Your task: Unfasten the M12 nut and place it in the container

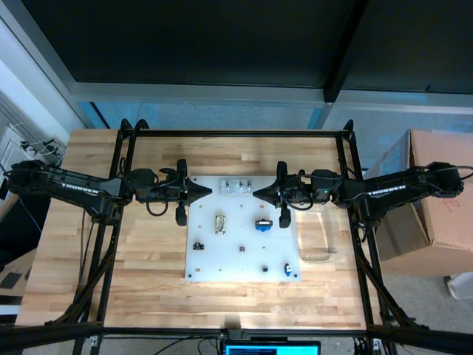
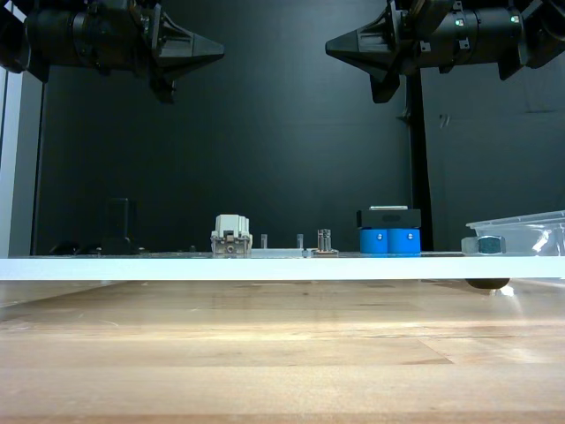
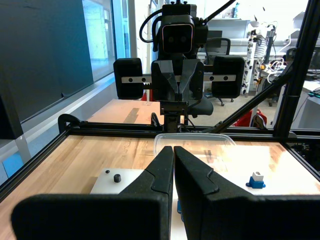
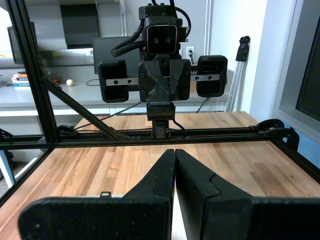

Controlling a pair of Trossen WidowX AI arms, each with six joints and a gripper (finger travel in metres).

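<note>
- Table: pale wood, filling the middle of the high view, with a black frame round it.
- Box: brown cardboard, off the table at the right edge of the high view.
- Left arm: reaches in from the left edge of the high view.
- Right arm: reaches in from the right edge, mirroring the left.
- Board: white, at the centre of the table.
- Container: clear, on the table just beside the board's right edge. The high view shows nothing in it.
- Left gripper: high over the board's far left part, at the upper left of the low view. Its fingers are pressed together.
- Right gripper: facing it over the board's far right part, tips apart from the left's. Its fingers are likewise pressed together.
- Blue part: right of board centre.
- Grey connector: left of board centre.
- Nut: silver, on its stud at the board's near right edge. It is outside the container and well below both grippers.
</note>
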